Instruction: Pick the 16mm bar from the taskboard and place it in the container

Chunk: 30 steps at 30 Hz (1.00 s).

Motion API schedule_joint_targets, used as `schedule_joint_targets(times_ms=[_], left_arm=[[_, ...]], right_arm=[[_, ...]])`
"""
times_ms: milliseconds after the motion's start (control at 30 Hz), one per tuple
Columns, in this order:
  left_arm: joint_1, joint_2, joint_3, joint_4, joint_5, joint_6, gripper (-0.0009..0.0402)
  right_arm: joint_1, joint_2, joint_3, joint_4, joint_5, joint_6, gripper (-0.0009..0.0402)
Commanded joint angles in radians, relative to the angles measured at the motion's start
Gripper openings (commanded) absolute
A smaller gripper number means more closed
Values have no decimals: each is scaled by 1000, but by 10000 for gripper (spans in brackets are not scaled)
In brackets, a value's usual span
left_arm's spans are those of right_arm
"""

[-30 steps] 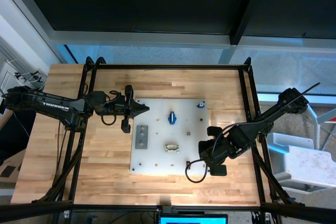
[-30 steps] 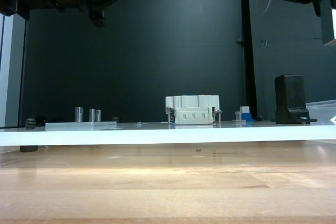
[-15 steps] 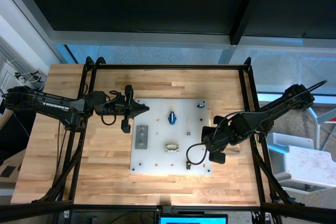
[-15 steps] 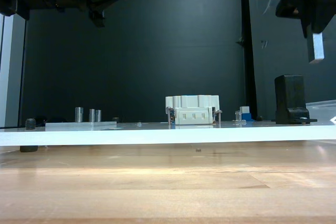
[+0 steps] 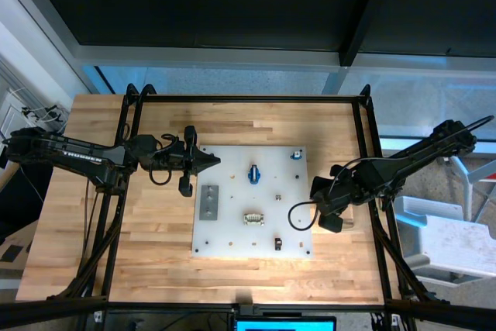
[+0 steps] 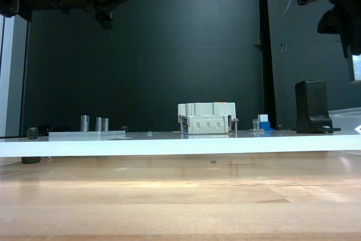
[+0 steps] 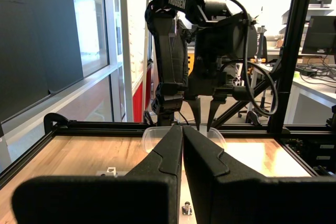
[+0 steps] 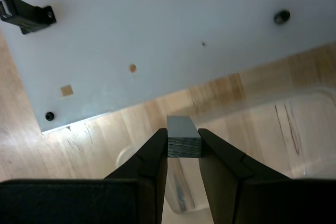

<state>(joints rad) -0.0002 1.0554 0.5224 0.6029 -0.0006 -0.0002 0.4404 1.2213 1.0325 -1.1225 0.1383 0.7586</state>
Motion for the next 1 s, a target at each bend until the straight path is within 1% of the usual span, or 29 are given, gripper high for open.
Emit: schedule_joint_targets(times_ms=[33,300,400,733,1000], left_arm=[[0,0,0,0,0,0,0],[0,0,0,0,0,0,0],[0,0,0,0,0,0,0],[0,0,0,0,0,0,0],[0,0,0,0,0,0,0]], right_arm=[[0,-35,-36,0,0,20,43],[0,-130,-126,-2,0,76,43],[0,-157,-143,-15,-1,101,43],[0,-208,-144,-136,0,173,43],[0,-229,-180,-140,0,180,43]])
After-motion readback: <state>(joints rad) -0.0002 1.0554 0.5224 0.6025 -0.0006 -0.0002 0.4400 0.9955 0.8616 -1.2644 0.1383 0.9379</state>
